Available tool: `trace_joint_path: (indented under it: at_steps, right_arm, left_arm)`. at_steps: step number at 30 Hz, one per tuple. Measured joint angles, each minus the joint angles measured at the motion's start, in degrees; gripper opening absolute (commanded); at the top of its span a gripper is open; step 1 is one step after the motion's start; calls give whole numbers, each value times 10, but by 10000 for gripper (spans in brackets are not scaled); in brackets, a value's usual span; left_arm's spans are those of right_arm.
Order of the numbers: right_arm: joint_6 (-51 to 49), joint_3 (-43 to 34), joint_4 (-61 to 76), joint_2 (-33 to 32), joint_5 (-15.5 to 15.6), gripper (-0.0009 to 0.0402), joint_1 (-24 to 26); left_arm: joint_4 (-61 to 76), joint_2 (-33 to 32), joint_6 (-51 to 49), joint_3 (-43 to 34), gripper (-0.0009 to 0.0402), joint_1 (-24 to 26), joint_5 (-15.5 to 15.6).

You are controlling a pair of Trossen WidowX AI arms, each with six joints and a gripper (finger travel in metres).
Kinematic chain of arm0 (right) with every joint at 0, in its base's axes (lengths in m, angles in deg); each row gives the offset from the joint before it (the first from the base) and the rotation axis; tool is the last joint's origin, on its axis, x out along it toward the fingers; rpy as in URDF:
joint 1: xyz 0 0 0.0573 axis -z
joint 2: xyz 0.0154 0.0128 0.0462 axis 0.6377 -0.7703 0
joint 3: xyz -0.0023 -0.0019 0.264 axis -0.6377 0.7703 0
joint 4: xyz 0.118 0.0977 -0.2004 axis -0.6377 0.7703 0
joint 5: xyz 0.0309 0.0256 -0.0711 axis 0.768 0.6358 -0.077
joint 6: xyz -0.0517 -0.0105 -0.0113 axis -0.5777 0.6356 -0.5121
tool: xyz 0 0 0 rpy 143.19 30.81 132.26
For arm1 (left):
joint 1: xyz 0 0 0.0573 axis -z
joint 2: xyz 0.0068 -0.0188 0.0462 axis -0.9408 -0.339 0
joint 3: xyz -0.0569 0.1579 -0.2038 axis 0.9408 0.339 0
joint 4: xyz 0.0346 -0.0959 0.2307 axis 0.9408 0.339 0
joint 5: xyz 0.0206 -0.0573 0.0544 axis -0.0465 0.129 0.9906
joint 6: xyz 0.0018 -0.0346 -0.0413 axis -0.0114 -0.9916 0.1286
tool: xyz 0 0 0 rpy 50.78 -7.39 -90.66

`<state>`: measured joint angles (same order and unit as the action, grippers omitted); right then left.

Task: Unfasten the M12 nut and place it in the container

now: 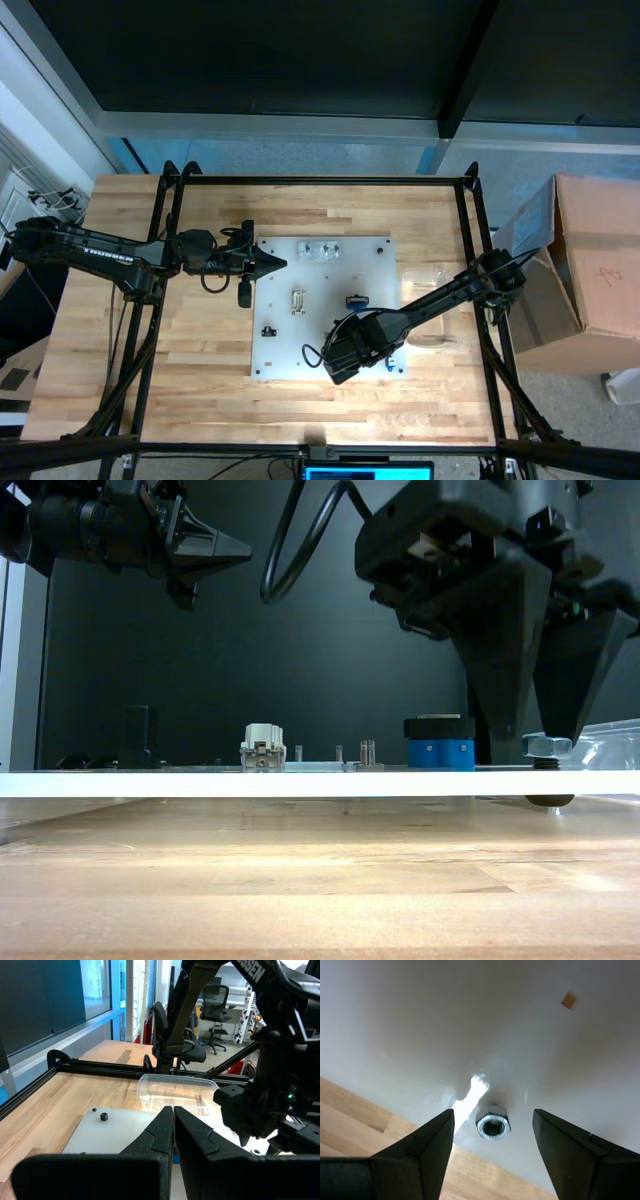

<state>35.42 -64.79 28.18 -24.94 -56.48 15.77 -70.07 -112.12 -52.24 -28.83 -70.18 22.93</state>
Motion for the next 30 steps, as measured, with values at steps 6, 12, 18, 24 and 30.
trace_joint_path:
  at_steps: [6, 12, 18, 24, 30]
  right_arm:
    - [0, -12, 17, 5, 0, 237, 0]
    - [0, -12, 16, 5, 1, 227, 0]
    - [-8, 0, -6, 1, 7, 214, -1]
    - [-60, 3, -19, -14, 15, 200, -3]
    - [-67, 10, -19, -14, 15, 159, -4]
  left_arm:
    - [0, 0, 0, 0, 0, 0, 0]
    - [0, 0, 0, 0, 0, 0, 0]
    - [0, 0, 0, 0, 0, 0, 0]
    - [0, 0, 0, 0, 0, 0, 0]
    - [0, 0, 0, 0, 0, 0, 0]
